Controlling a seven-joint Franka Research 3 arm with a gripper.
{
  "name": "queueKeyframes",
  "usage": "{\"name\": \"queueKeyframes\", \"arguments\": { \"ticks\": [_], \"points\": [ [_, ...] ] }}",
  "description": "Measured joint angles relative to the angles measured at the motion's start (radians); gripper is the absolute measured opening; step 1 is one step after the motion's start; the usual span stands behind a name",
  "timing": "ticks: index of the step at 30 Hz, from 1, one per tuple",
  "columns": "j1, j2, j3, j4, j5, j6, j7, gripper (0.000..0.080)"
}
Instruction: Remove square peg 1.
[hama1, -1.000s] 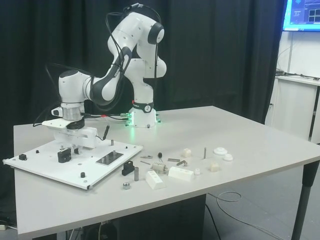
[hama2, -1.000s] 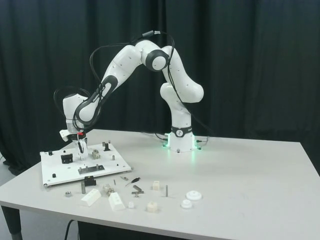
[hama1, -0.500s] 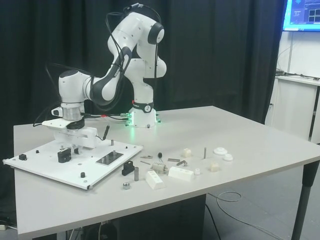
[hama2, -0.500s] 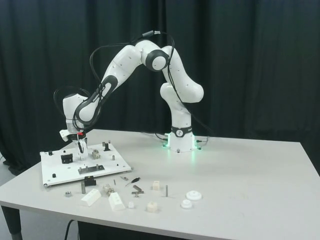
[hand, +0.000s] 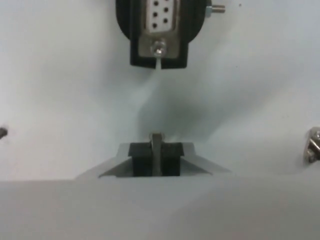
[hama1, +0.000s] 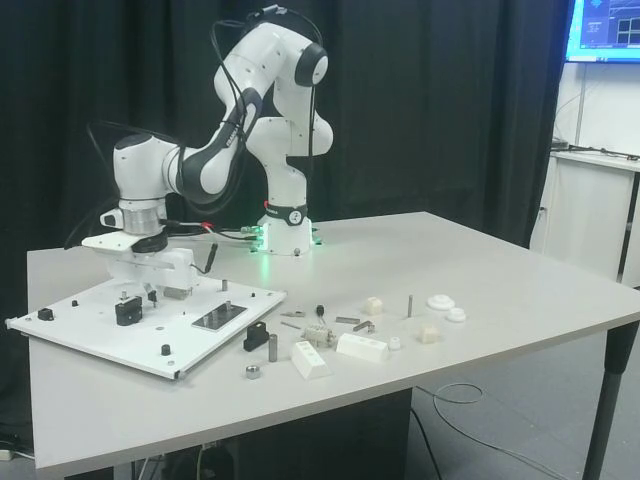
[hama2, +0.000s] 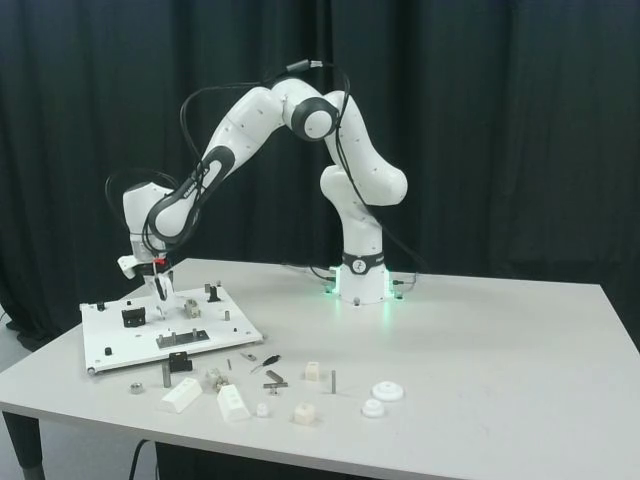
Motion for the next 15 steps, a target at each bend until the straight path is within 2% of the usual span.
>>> {"name": "queueKeyframes", "arguments": {
  "ticks": [15],
  "points": [
    [0.027,-0.056,-0.044,0.01,-0.03,-0.067,0.006,0.0033]
  ]
}}
